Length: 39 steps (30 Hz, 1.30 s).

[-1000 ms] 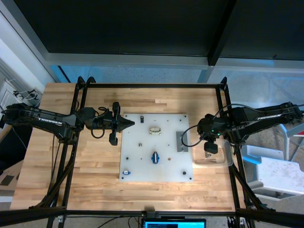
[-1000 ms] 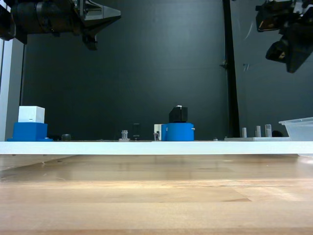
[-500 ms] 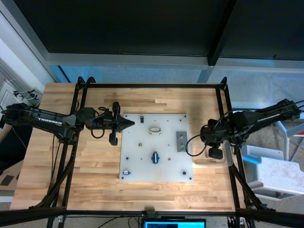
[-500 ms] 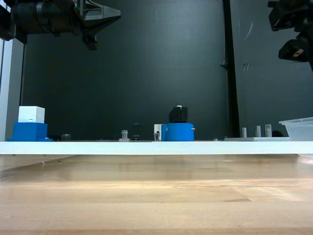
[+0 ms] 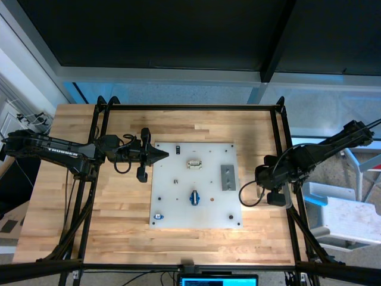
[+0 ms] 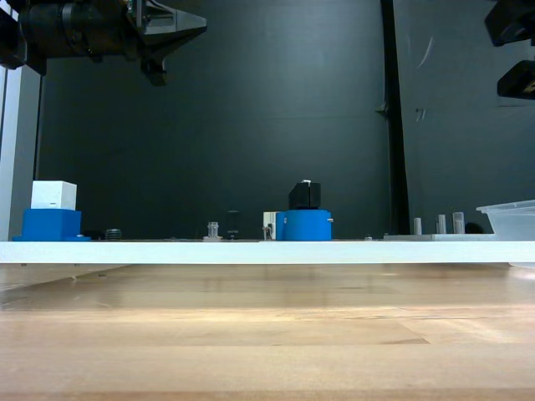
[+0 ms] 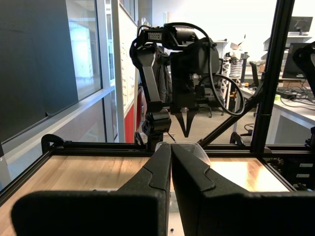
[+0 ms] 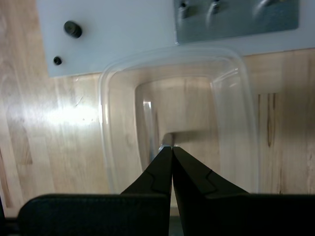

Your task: Pick the 16mm cylinder and place it in the taskboard

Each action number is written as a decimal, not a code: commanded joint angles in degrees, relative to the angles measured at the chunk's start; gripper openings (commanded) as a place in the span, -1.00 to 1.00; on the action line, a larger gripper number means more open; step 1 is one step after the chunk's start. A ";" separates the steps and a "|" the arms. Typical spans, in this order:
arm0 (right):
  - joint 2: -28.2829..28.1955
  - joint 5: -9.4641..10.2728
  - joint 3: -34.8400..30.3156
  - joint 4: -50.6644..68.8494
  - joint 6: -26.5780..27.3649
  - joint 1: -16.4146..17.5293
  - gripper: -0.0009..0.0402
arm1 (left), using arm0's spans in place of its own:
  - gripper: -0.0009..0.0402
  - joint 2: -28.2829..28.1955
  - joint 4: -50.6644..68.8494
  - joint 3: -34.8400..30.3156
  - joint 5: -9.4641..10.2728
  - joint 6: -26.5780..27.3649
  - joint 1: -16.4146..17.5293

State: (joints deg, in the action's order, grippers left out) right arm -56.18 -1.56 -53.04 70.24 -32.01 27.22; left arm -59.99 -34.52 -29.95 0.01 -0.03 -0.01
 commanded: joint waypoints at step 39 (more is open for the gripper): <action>-4.37 -3.41 2.03 1.79 -15.50 7.69 -0.96 | -0.96 -0.02 -0.02 0.00 0.00 -0.02 0.00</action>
State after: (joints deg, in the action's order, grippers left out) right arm -60.38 -4.97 -51.00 72.03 -46.89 34.87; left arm -59.99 -34.54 -29.93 0.01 -0.03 -0.01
